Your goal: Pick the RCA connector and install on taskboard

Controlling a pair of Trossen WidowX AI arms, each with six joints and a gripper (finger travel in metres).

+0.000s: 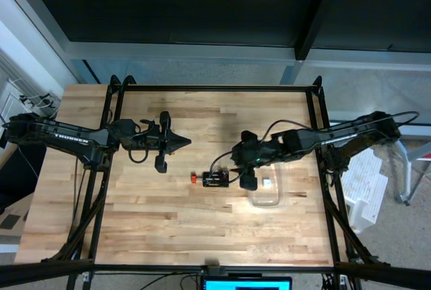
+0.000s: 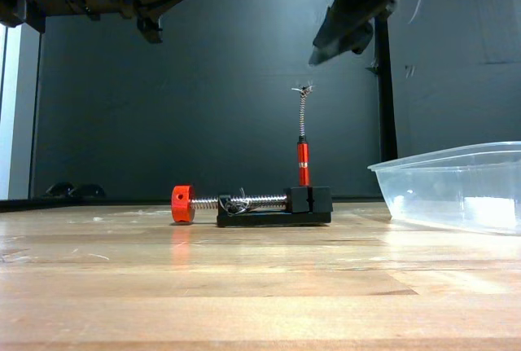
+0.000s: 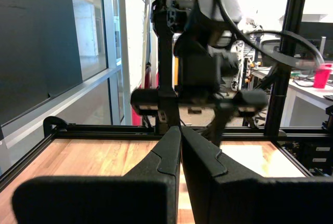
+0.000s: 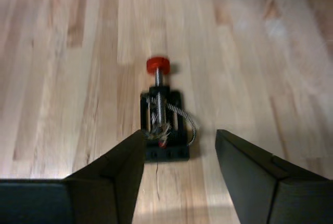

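A pale butcher-block table stands inside a black metal frame on a grey floor. A dark panel rises behind it. Daylight comes through tall glazed partitions, and farther off in the bright room a white desk bears a red cup. A lit blue screen sits at the table's near edge

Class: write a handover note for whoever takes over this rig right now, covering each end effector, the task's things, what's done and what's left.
Left end effector: shut, empty, parked high at the table's left.
Right end effector: open, empty, hovering above the taskboard.
RCA connector: stands upright in the taskboard, wire tail pointing up.
Done: pick and insertion, apparently.
Left: check seating, retract the right arm.
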